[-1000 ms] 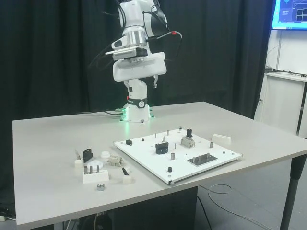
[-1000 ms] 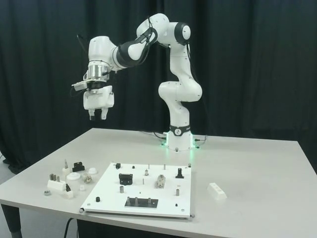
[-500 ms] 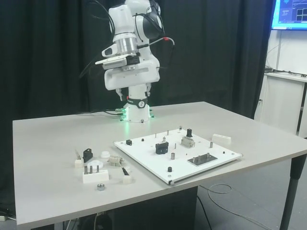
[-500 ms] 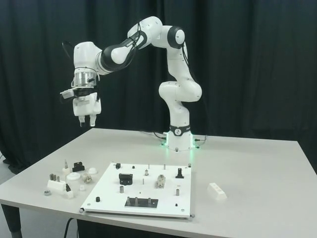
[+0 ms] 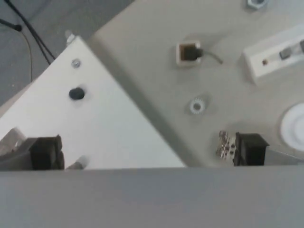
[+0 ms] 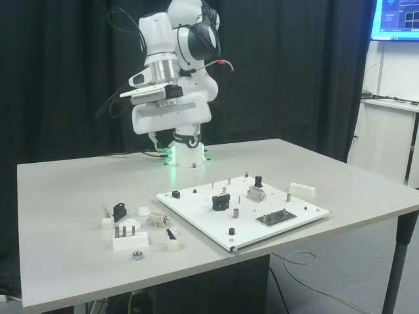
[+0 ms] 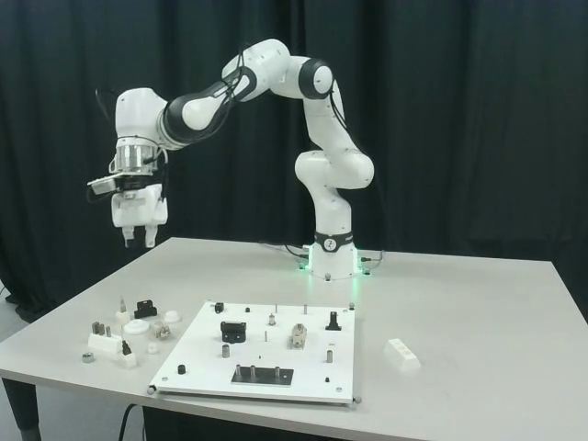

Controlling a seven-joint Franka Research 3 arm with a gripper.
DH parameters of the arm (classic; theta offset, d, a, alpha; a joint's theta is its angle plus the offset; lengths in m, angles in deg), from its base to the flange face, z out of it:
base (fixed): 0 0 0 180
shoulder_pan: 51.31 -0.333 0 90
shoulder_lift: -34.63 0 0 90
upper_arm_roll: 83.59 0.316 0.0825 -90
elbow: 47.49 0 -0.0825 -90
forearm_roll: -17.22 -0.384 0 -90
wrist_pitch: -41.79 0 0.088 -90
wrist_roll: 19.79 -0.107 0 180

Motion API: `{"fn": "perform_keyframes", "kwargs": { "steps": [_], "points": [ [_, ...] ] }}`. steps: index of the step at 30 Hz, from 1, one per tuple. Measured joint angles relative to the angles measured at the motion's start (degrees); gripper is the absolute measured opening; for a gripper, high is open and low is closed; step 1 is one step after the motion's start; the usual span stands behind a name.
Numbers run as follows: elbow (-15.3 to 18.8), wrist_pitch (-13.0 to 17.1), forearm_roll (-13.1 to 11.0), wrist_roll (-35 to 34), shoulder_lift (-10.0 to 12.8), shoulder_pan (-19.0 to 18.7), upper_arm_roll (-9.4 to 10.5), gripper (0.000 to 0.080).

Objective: Pick USB.

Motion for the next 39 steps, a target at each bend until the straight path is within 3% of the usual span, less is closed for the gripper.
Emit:
{"fn": "perform_keyframes", "kwargs": {
  "steps": [15, 39],
  "points": [
    [-6.84, -0.63, -1.40, 5.74, 7.70, 2.03, 0.02, 0.0800],
    [-8.91, -0.28, -7.05, 8.75, 14.01, 3.26, 0.05, 0.0800]
  ]
}}
